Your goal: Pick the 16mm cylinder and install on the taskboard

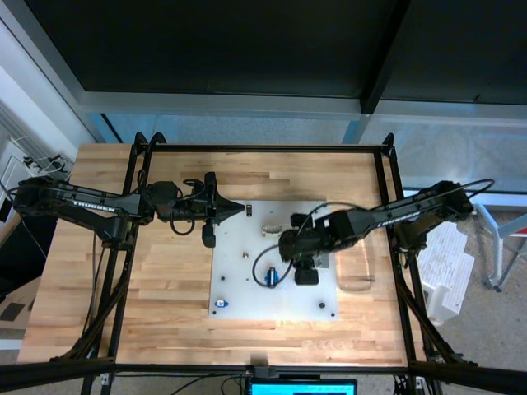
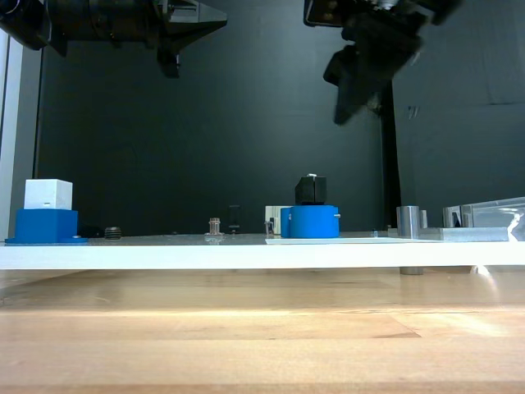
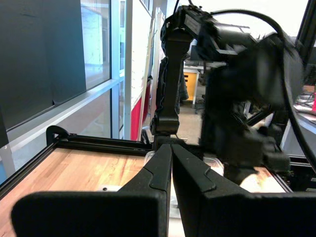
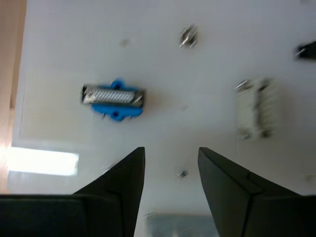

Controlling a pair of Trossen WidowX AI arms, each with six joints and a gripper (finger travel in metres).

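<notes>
Right end effector (image 1: 306, 273): hangs over the right-centre of the taskboard (image 1: 247, 290), pointing down. The low view shows it well above the plate. Its fingers (image 4: 222, 182) are spread, with only white board between them.
Left end effector (image 1: 237, 208): raised over the bench (image 1: 165, 288) just off the board's far-left corner, pointing level toward the right arm. Its fingers (image 3: 190, 170) are pressed together, holding nothing.
16mm cylinder (image 2: 408, 221): in the low view a small grey metal cylinder stands upright on the board's right part, just beside the grey block (image 2: 476, 234), apart from both end effectors. A grey stub shows under the board's edge directly below it. It cannot be made out in the high view, where the right arm covers that area.
Taskboard: a white square plate lying flat at the middle of the wooden bench.
Board fittings: a blue knob (image 2: 312, 222) with a black cap near the centre. A beige connector (image 4: 256, 111) and a blue connector (image 4: 113, 98) lie ahead of the right fingers. A blue base carrying a white cube (image 2: 47, 209) sits at the near-left corner.
Clear tray (image 1: 358, 270): on the bench at the board's right edge, beneath the right arm.
</notes>
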